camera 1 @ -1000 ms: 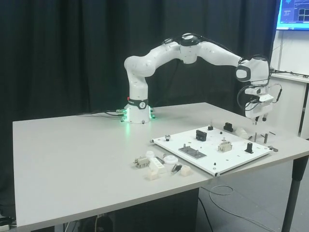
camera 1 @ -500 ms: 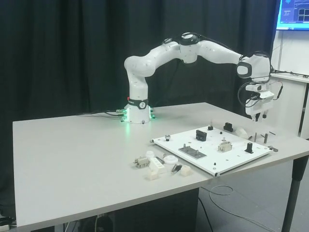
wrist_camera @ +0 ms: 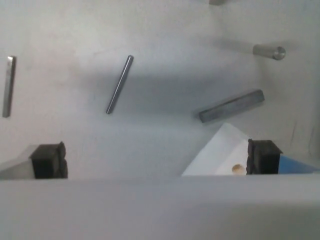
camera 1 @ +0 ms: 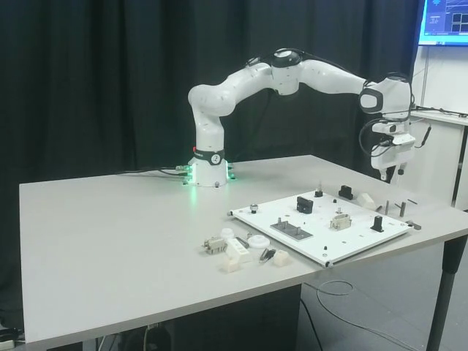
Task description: Remove bolt 4.
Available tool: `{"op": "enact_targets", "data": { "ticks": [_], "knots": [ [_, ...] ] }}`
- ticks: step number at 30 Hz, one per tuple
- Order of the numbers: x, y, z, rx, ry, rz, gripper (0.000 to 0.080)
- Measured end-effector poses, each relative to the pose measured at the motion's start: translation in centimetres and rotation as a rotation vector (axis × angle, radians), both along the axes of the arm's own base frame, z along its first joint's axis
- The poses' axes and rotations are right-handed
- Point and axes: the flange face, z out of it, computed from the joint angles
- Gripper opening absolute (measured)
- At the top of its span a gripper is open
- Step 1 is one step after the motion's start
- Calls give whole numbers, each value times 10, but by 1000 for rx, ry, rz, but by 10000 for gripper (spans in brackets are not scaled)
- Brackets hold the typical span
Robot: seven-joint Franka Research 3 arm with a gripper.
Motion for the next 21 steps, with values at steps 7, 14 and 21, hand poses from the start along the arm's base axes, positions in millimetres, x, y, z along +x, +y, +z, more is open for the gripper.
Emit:
{"op": "enact_targets", "data": {
  "ticks": [7,14,21],
  "knots": [
    [3,-2,7,-3,-8,-30,800],
    [4,-4,11,-3,-7,-142,800],
    [6,-8,12,-17,-13,-239,800]
  ]
}}
